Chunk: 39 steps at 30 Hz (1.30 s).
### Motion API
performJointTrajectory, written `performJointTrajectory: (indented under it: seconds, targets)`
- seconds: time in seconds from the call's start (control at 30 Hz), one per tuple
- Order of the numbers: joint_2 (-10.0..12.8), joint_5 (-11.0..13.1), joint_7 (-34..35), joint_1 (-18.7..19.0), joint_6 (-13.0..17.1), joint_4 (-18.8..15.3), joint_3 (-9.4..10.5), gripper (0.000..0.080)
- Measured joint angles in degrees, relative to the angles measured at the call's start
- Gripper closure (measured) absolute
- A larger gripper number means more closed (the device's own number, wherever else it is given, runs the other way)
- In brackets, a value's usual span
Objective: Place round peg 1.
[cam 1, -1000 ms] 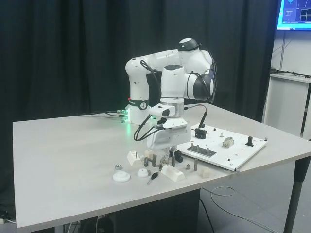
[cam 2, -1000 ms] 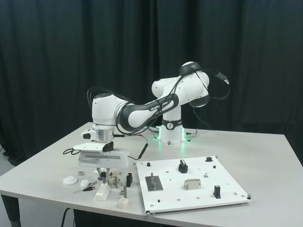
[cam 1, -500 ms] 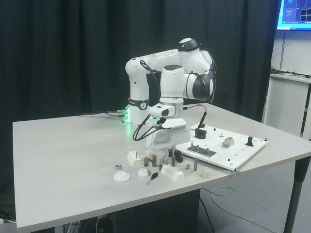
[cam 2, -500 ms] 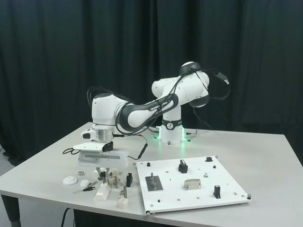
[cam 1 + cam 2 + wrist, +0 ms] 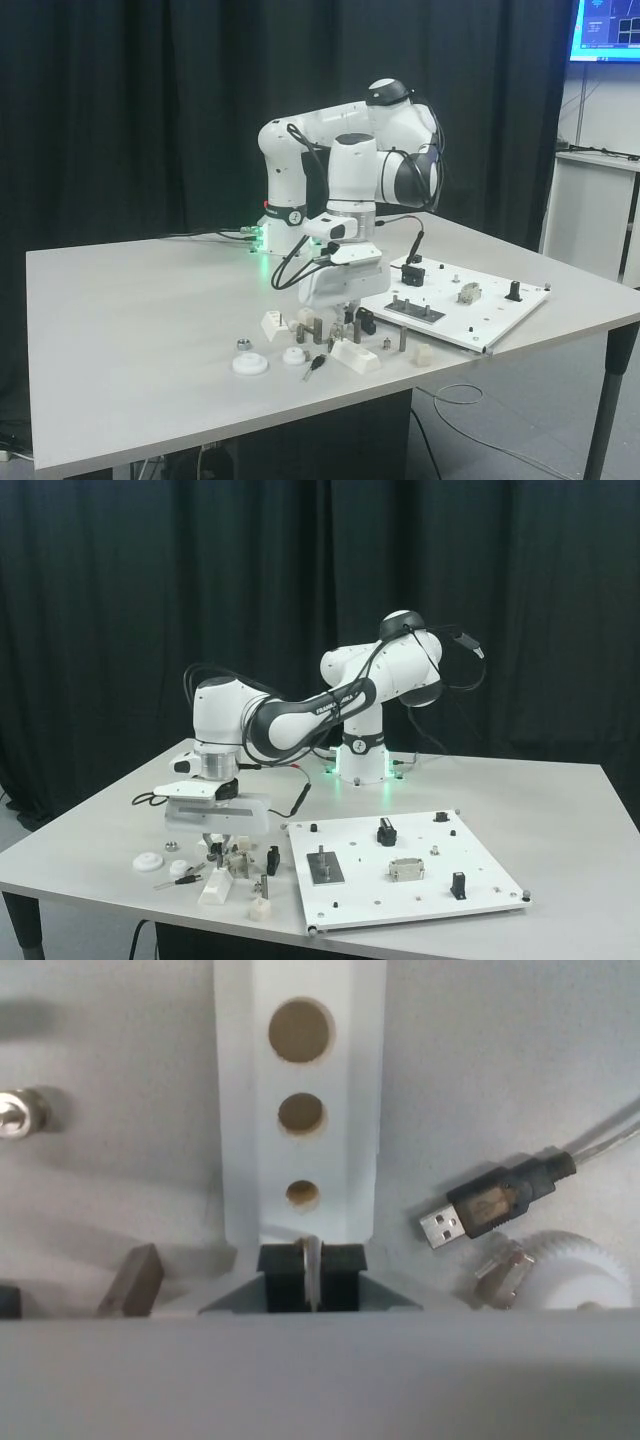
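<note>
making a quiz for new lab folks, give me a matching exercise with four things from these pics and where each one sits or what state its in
Things:
1. gripper
2. white block
3. usb plug
4. white board

Places or states:
A. lying flat on the table beside a white gear
B. carries small parts, apart from the loose pieces
C. shut on a thin peg
D. has three round holes in a row

Pairs: 1-C, 2-D, 3-A, 4-B

1. The arm [image 5: 300, 715] is white with black joint bands.
2. The table [image 5: 140, 300] is grey.
3. The board [image 5: 400, 875] is white.
4. The peg holder [image 5: 300, 1090] is white.
5. The curtain [image 5: 120, 600] is black.
6. A green light [image 5: 258, 240] glows at the arm's base.
</note>
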Motion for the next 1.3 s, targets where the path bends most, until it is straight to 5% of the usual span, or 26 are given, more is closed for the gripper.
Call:
performJointTrajectory:
  seconds: [1.3]
  targets:
    - [-0.07, 0.83, 0.08, 0.45, 0.15, -0.47, -0.02, 0.0773]
